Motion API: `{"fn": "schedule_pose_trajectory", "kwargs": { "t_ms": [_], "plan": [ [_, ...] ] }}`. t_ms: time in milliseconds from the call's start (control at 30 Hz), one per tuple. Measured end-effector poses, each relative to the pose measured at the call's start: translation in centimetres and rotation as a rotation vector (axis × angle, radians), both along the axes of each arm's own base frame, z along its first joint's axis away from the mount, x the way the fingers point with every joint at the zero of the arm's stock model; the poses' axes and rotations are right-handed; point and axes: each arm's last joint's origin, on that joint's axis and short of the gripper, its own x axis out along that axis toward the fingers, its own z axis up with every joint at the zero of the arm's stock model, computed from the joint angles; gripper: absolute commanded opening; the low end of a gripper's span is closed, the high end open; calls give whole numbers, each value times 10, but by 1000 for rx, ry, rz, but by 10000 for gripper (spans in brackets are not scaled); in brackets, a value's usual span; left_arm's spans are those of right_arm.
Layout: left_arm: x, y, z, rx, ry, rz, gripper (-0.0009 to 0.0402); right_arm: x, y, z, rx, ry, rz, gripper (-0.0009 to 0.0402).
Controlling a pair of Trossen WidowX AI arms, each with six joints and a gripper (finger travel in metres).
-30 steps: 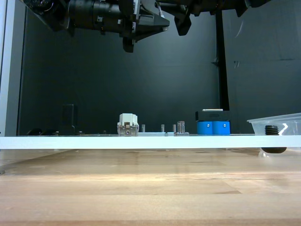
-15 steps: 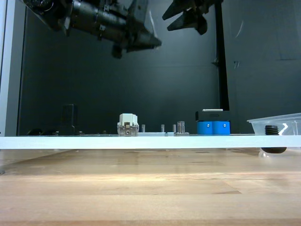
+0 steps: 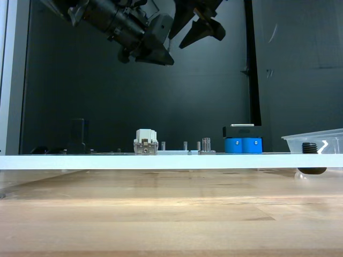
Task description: Pick the RJ45 connector and install on the taskboard
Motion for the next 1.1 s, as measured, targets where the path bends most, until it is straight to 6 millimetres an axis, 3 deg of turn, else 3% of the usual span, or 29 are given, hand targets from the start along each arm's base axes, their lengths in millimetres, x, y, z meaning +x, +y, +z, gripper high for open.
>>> {"fn": "schedule_pose_trajectory", "kwargs": {
  "t_ms": [567, 733, 1033, 1100],
  "plan": [
    [-1, -2, -2, -2, 44, -8, 1, 21, -1, -23, 4, 72, -13, 186],
    [-1, -3, -3, -8, 47, -8, 1, 22, -2, -26, 3, 81, -15, 140],
    [-1, -5, -2, -10, 44, -17, 1, 21, -2, -26, 11, 81, -37, -5],
    [-1, -5, -2, -10, 43, -17, 1, 21, -2, -26, 13, 86, -38, 7]
  ]
}}
